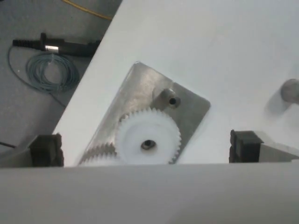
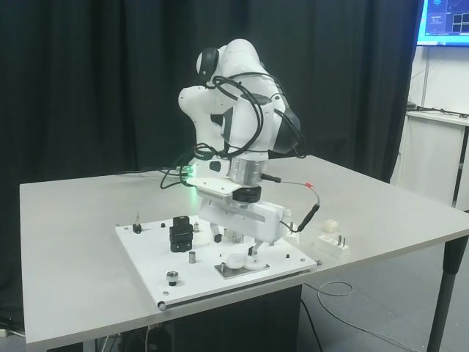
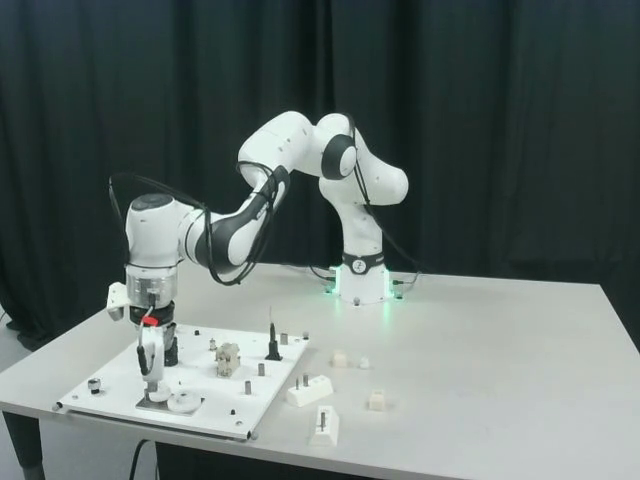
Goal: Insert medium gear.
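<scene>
White arm over a white board [image 3: 120,385] that lies on the grey table [image 3: 480,370], with black curtains behind in both room views. The gripper [image 1: 145,148] hangs just above the board's near edge, fingers [image 1: 243,145] spread wide and holding nothing. Directly beneath it, between the two fingertips, a metal plate [image 1: 140,93] is fixed to the board; a white gear [image 1: 148,136] sits on a peg of that plate, its teeth against those of a second white gear [image 1: 98,156], which is partly hidden by the gripper body. Which of the two is the medium gear cannot be told for certain; the larger, fully seen one lies centred under the gripper. A bare peg [image 1: 172,99] stands on the plate just beyond the gear. A further metal post [image 1: 290,91] rises from the board well off to one side of the fingers. Past the board's edge, on the grey floor, lie a coiled cable [image 1: 49,72] and a black connector [image 1: 51,46]. In the second room view, small white blocks [image 3: 325,425] rest on the table apart from the board, far from the gripper, and a green light [image 3: 330,285] shows at the arm's base. A screen [image 2: 443,22] occupies the upper corner of the first room view; its writing cannot be read.
</scene>
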Action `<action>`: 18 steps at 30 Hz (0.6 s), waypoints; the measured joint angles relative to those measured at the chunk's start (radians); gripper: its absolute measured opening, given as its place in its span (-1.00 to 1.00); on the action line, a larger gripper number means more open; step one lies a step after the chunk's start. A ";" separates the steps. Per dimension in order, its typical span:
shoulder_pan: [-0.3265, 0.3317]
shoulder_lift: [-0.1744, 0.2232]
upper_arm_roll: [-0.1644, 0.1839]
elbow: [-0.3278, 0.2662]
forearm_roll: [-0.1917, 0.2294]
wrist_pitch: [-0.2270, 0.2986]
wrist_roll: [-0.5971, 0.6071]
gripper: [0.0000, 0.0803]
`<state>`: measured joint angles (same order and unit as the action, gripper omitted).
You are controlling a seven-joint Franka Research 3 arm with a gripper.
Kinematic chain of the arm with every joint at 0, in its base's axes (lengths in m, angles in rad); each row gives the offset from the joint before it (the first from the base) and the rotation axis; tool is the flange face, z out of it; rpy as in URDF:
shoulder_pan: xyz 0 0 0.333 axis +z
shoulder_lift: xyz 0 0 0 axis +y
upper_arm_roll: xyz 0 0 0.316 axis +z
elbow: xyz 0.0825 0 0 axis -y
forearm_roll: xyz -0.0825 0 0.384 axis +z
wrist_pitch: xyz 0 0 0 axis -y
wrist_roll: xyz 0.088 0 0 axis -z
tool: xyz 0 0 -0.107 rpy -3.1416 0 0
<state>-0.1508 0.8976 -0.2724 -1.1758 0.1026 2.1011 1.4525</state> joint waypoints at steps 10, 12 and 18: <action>0.001 0.000 -0.017 0.035 -0.028 -0.080 -0.007 0.98; 0.001 0.000 -0.019 0.039 -0.034 -0.090 -0.009 0.98; 0.001 0.000 -0.023 0.041 -0.038 -0.105 -0.016 0.99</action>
<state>-0.1499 0.8975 -0.2955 -1.1347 0.0645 1.9960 1.4369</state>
